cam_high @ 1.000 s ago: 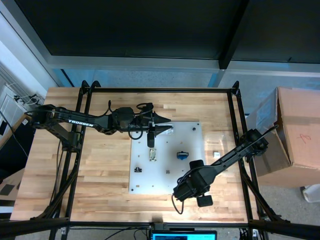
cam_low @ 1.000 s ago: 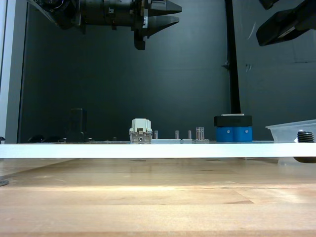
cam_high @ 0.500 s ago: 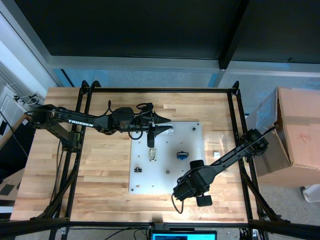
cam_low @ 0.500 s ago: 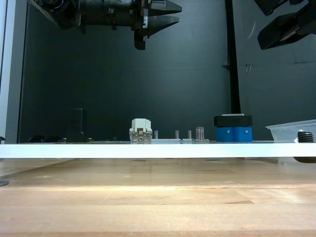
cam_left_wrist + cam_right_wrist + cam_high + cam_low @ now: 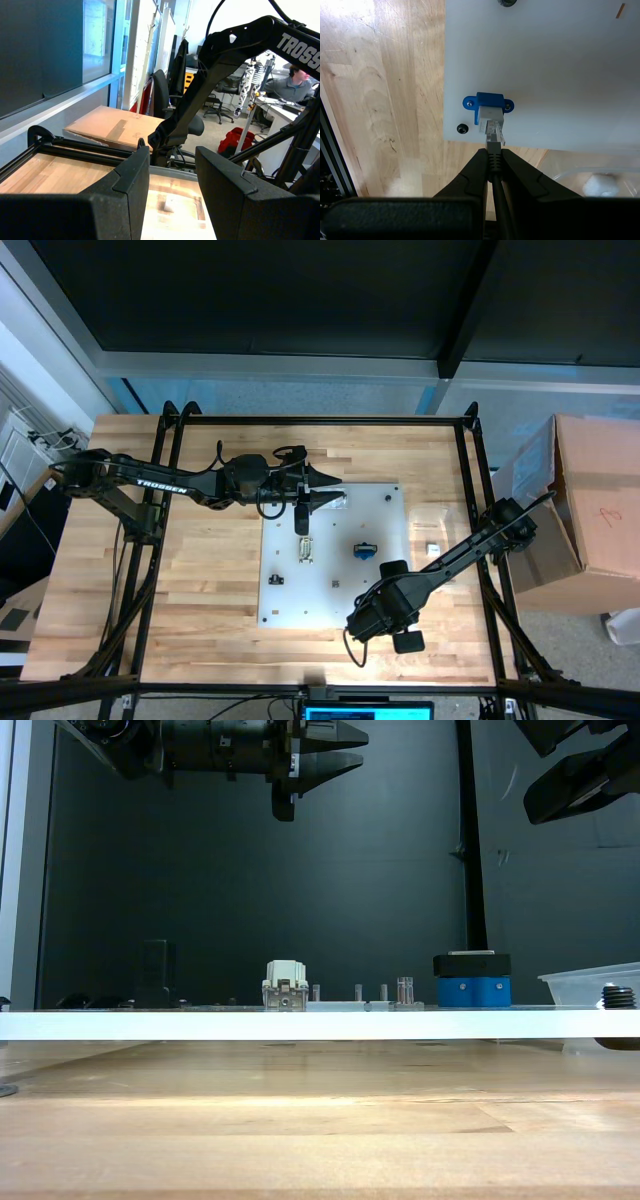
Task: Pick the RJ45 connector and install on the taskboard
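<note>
**Right gripper holds the RJ45 plug in the air over the board**

The right gripper [image 5: 492, 154] has its tapering matte-black fingers pressed together on the dark boot of the RJ45 connector [image 5: 493, 131]. The translucent plug juts forward, held in the air and clear of its seat. Beyond it sits the blue socket mount [image 5: 488, 100], a squarish block with two screw ears, near the edge of the smooth white taskboard [image 5: 560, 75]. The board lies on a grained wooden table [image 5: 395, 75], with a clear plastic tub [image 5: 600, 175] beside it. The left gripper [image 5: 171, 156] hangs high over the board's far side, its blocky black fingers apart and holding nothing.
</note>
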